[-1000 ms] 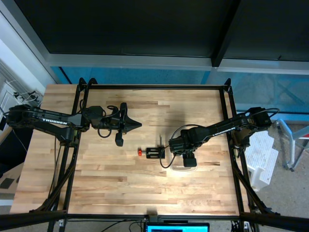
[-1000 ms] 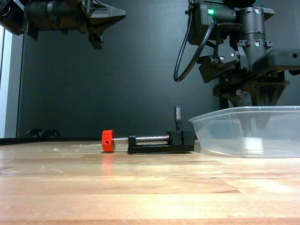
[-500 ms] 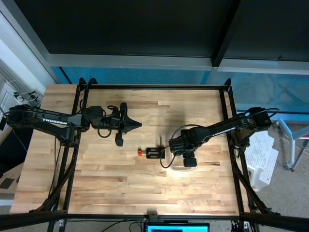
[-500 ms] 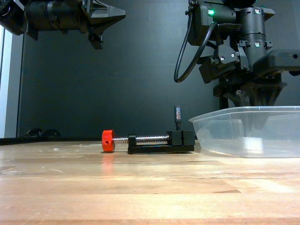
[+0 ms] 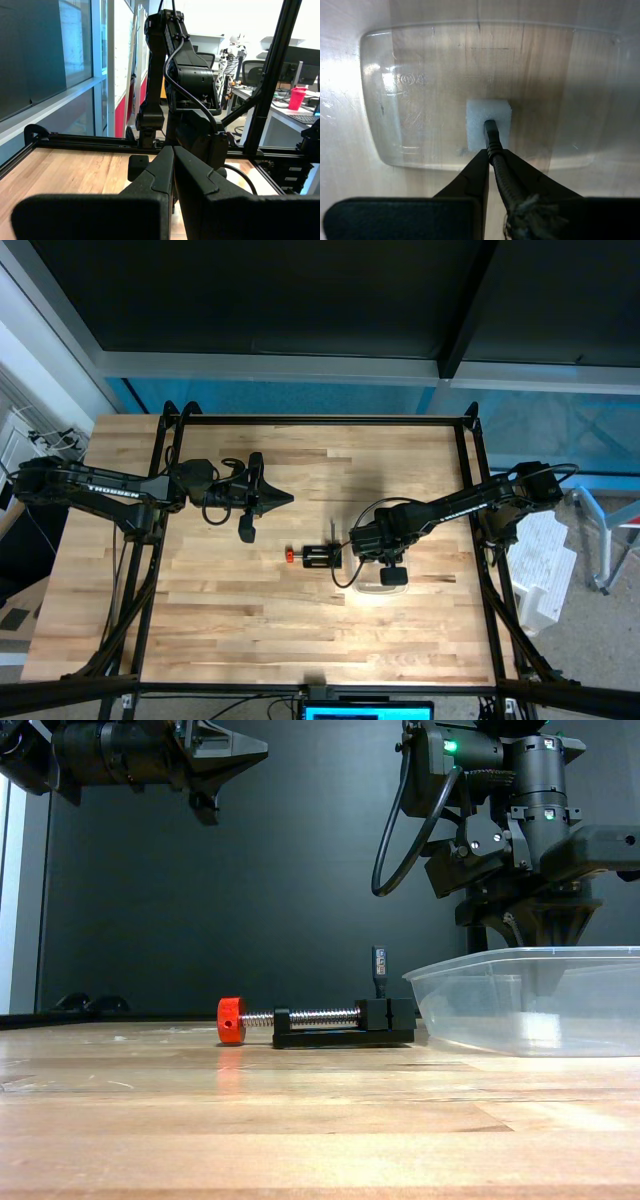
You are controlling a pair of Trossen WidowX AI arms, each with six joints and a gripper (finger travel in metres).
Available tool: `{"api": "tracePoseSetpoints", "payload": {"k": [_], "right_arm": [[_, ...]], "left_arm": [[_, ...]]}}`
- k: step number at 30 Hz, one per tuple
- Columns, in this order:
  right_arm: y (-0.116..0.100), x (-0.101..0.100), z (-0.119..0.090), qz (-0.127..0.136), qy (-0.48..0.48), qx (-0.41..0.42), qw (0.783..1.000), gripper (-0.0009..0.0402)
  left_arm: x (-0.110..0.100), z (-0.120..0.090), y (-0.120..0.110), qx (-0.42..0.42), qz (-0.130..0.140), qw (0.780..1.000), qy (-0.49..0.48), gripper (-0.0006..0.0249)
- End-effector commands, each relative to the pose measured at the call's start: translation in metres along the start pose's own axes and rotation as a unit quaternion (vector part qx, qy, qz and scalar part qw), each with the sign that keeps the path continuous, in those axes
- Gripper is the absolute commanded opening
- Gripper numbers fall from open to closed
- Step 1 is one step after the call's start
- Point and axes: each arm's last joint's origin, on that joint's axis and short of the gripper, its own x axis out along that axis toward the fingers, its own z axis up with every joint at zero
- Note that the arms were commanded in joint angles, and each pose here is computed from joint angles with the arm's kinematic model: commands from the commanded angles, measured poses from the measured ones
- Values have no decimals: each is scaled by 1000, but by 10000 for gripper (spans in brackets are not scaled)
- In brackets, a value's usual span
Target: Pick the usb-c connector and install on the hub
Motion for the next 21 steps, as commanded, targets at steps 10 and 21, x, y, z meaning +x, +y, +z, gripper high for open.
{"api": "tracePoseSetpoints", "payload": {"k": [10, 21], "right_arm": [[0, 0, 0, 0, 2, 0, 1000, 0], [1, 0, -1, 6, 4, -1, 1000, 0]], "left_arm": [[0, 0, 0, 0, 0, 1000, 0, 0], [0, 0, 0, 0, 0, 1000, 0, 0]]}}
